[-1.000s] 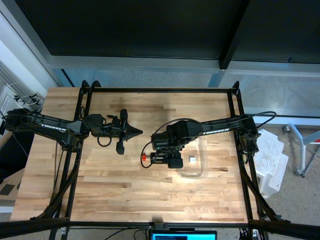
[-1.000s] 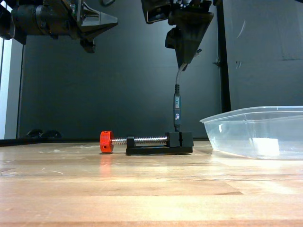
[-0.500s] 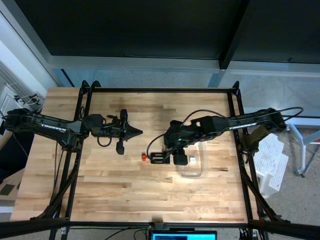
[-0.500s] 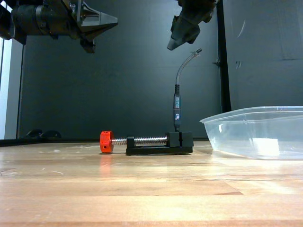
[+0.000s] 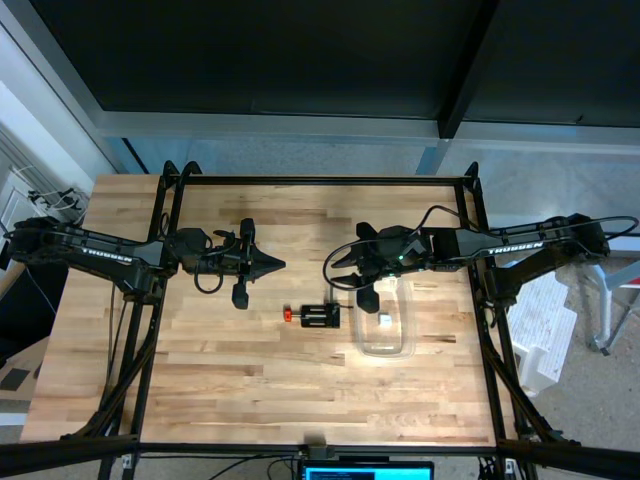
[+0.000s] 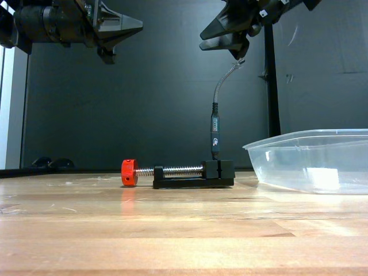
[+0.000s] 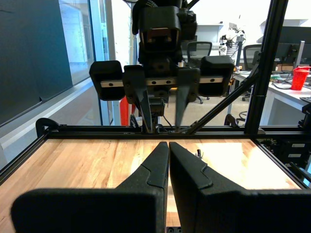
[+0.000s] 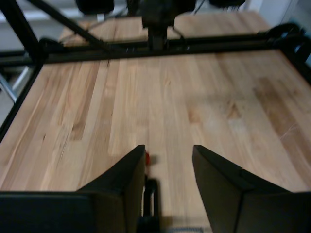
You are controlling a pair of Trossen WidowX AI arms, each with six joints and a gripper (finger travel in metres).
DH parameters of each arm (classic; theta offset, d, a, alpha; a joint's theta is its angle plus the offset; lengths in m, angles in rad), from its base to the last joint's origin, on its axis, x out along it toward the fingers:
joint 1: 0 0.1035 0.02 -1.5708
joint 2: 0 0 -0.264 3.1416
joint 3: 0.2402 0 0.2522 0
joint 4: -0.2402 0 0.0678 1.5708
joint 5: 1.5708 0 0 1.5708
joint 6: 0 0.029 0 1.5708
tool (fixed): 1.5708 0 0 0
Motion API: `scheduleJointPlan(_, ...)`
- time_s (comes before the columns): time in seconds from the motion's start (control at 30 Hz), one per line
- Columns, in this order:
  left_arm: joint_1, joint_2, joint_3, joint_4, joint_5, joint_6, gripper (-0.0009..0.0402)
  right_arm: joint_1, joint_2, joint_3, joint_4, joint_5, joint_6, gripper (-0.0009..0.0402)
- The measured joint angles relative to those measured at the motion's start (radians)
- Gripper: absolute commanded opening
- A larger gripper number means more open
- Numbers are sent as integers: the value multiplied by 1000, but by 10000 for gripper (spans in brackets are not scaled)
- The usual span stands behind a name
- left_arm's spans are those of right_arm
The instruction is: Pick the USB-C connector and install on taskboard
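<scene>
The taskboard (image 5: 320,316) is a small black block with an orange-red knob (image 6: 129,172), lying on the wooden table left of the tray. The USB-C connector (image 6: 214,131) stands upright in the block's right end (image 6: 219,171), its springy lead curving up and free. My right gripper (image 5: 337,271) hangs open and empty, high above and apart from the lead's tip (image 6: 210,41); between its fingers the taskboard (image 8: 149,187) shows below. My left gripper (image 5: 278,265) is shut and empty, hovering high to the left of the block (image 6: 138,24).
A clear plastic tray (image 5: 405,345) sits just right of the taskboard, with a small white square piece (image 5: 384,319) inside. In the low view the tray's wall (image 6: 287,164) stands close beside the block. A black frame rail (image 5: 320,181) borders the table.
My right gripper let go of the connector's lead, rose and drew back up and to the right. The connector stays standing in the taskboard. The left arm has not moved.
</scene>
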Motion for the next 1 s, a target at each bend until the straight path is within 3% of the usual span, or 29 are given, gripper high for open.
scheduleJointPlan(0.3,0,0,0,0,0,0,0,-16,-70,-148,271,0,-1,-3)
scheduleJointPlan(0.43,0,0,0,0,0,0,0,-18,-87,-204,392,3,-16,1)
scheduleJointPlan(0.57,0,0,0,0,0,0,0,-22,-108,-254,491,31,-24,0)
scheduleJointPlan(1.0,0,0,0,0,0,0,0,-32,-172,-423,739,26,-18,0)
